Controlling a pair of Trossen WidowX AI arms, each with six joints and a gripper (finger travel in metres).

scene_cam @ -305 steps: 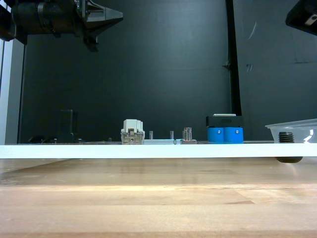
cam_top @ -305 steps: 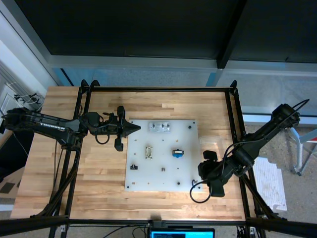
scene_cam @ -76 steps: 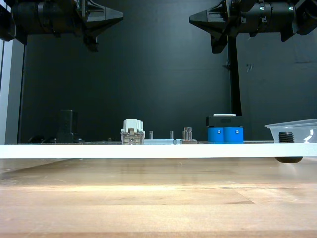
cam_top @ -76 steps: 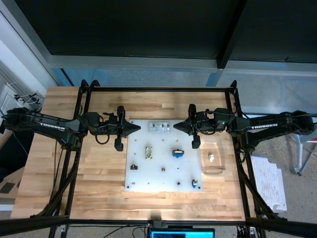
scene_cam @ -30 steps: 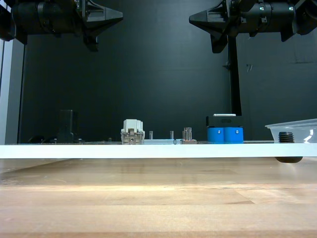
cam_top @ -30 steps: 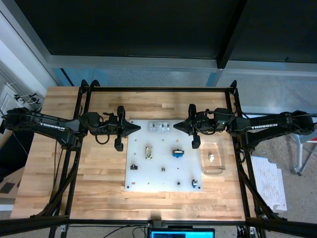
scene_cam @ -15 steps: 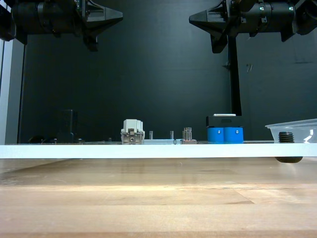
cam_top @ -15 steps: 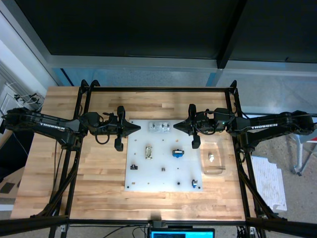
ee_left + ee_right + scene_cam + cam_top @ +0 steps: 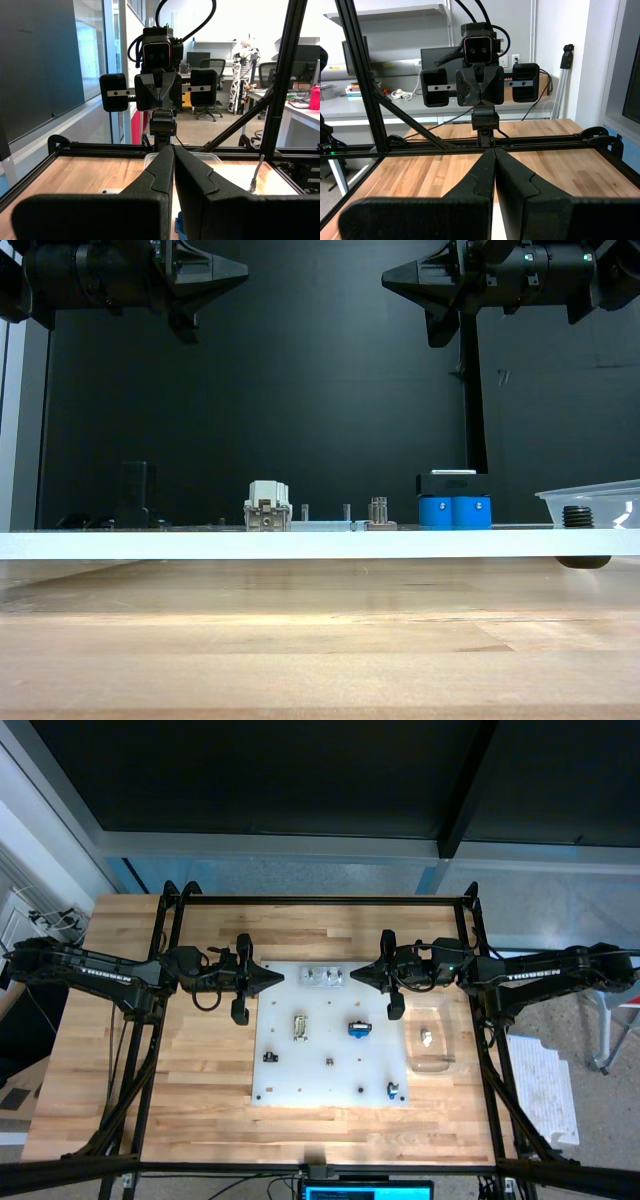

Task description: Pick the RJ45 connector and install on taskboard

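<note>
RJ45 connector: position and axis untellable; left claw (image 9: 281,978) and right claw (image 9: 353,976) closed, high above taskboard's (image 9: 300,1070) far edge

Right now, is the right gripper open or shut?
Shut: the right gripper has its fingers pressed together, empty, above the board at its far right. The left gripper, also shut, hangs opposite.

My wooden table (image 9: 200,1100) sits inside a black frame (image 9: 320,901), with a lit screen (image 9: 367,1190) at its near edge. White papers (image 9: 545,1085) lie on the floor (image 9: 600,1120) off its right side (1 loose stack). Past the frame I see an office chair (image 9: 209,64) and a window (image 9: 90,45).
</note>
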